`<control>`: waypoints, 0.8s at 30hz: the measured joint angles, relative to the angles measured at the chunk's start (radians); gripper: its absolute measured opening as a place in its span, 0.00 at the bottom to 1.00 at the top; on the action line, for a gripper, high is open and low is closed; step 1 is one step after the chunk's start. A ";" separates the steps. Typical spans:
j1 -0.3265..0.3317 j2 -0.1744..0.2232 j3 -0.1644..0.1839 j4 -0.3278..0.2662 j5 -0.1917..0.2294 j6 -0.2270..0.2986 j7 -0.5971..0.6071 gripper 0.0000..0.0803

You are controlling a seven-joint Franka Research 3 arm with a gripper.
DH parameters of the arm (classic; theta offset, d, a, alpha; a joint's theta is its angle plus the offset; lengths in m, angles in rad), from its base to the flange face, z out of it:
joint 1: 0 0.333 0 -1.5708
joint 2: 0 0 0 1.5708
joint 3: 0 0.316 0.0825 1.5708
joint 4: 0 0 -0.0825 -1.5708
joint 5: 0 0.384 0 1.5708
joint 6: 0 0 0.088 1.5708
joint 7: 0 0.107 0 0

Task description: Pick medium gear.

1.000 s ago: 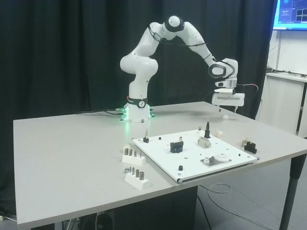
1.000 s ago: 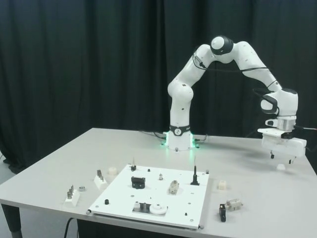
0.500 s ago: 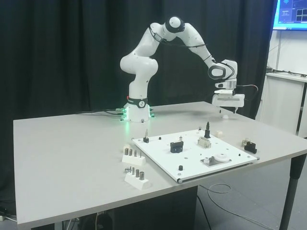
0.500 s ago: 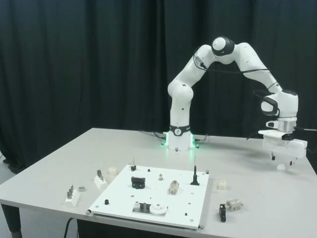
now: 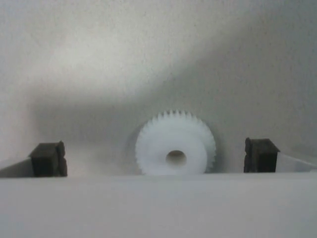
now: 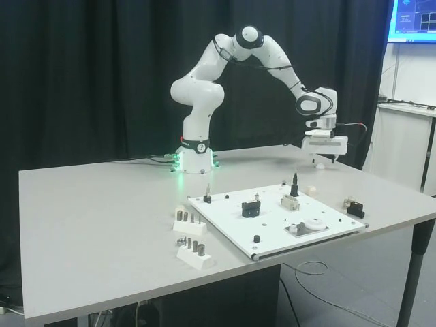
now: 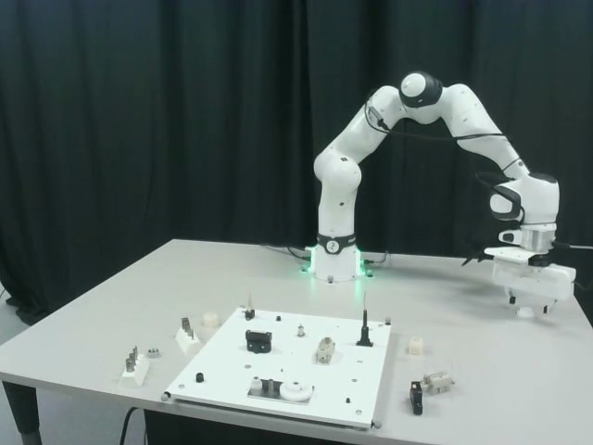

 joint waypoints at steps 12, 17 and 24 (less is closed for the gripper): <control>-0.024 0.013 0.026 0.014 0.000 0.014 -0.001 1.00; -0.028 0.017 0.030 0.018 0.000 0.014 -0.001 1.00; -0.031 0.021 0.033 0.021 0.000 0.014 -0.001 1.00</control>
